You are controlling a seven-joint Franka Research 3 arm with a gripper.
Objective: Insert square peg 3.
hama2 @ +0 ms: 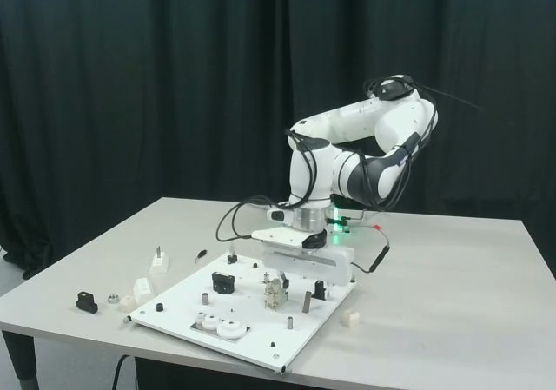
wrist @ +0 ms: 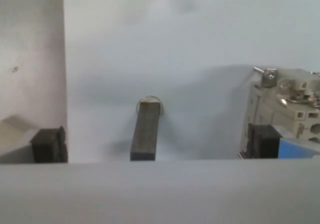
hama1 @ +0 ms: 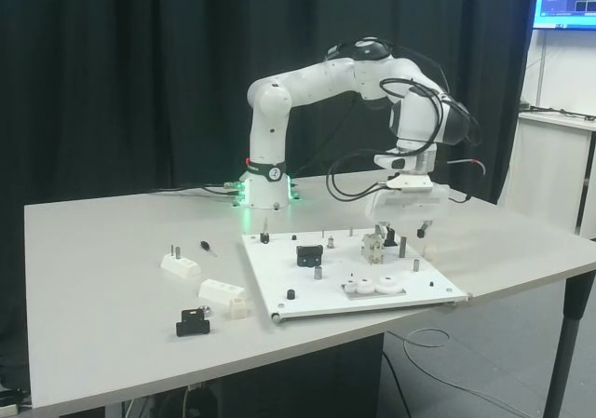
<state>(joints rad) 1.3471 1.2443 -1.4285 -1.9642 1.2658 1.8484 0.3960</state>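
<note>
On the grey table (hama1: 93, 250), going left to right in the first room view, lie one black bracket (hama1: 193, 321), two white blocks (hama1: 180, 263) near it, and one white board (hama1: 279, 288) carrying several small fixtures, among them two white gears (hama1: 377, 285) at its near edge. One white arm (hama1: 307, 83) reaches over the board's far right part, its gripper (hama1: 411, 230) spread wide and holding nothing. In the wrist view two black fingertips (wrist: 48, 145) show, well apart, and between them one dark square peg (wrist: 145, 131) stands upright on the board, touching neither; beside the right fingertip sits a grey metal assembly (wrist: 285, 109), cut off by the frame edge. The arm's own white body hides the lower part of that view. Which board holes are filled cannot be told.
</note>
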